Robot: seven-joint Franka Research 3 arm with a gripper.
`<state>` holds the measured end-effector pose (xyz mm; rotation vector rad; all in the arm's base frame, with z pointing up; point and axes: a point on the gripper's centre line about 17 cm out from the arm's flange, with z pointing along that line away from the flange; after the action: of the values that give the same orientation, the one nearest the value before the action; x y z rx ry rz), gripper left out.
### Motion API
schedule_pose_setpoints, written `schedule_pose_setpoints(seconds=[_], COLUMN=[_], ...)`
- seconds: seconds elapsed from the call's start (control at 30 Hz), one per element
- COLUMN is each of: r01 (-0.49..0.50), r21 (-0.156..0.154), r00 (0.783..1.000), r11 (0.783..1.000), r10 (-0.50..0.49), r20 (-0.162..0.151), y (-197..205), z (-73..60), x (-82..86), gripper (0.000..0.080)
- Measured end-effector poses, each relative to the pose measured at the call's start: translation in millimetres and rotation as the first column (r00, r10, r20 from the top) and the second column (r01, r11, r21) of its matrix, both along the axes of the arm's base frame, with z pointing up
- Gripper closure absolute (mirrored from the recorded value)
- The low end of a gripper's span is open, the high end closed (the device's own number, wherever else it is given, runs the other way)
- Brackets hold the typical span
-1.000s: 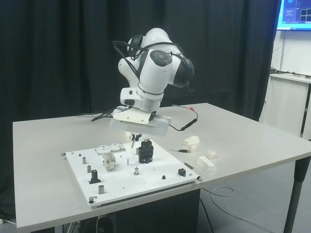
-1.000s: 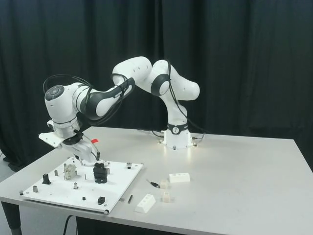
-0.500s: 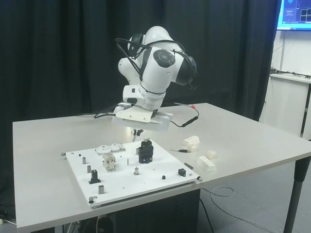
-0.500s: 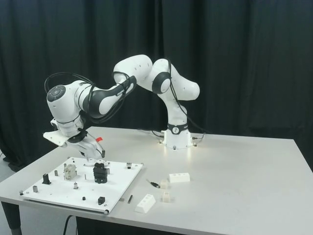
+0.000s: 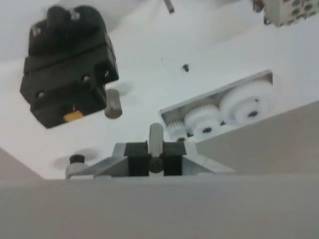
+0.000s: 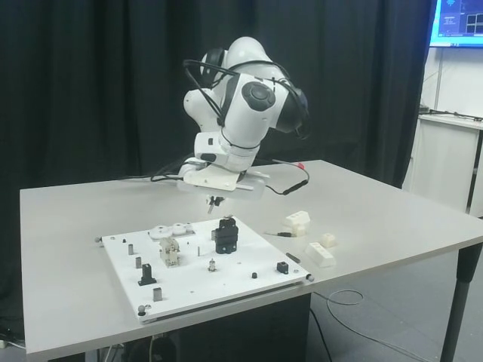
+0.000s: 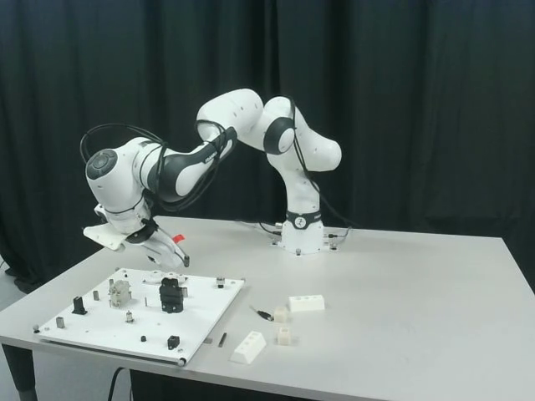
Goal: Place round peg 2.
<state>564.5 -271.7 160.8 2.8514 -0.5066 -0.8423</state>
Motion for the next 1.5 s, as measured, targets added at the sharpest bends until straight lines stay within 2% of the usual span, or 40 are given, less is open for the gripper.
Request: schedule_pose_setpoints(seconds=[0.23, 0.7, 1.1, 1.3, 1.5], r01=[-0.007, -0.016, 0.003, -0.004, -0.028], r21=[0.009, 0.017, 0.031, 0.032, 0.033], r00=[1.0, 1.0, 1.0, 1.0, 0.998], r11=[1.0, 1.0, 1.0, 0.999, 0.999], r10=[0.008, 0.016, -0.003, 0.004, 0.027], r20=[-0.018, -0.005, -0.011, 0.007, 0.048], y=[9.3, 24.4, 53.7, 68.9, 82.2], z=[2.6, 2.6, -1.3, -4.0, -8.1], x=[-8.0, -10.9, -28.1, -35.5, -36.8], gripper=[0.0745, 0.0745, 0.0745, 0.0745, 0.0745])
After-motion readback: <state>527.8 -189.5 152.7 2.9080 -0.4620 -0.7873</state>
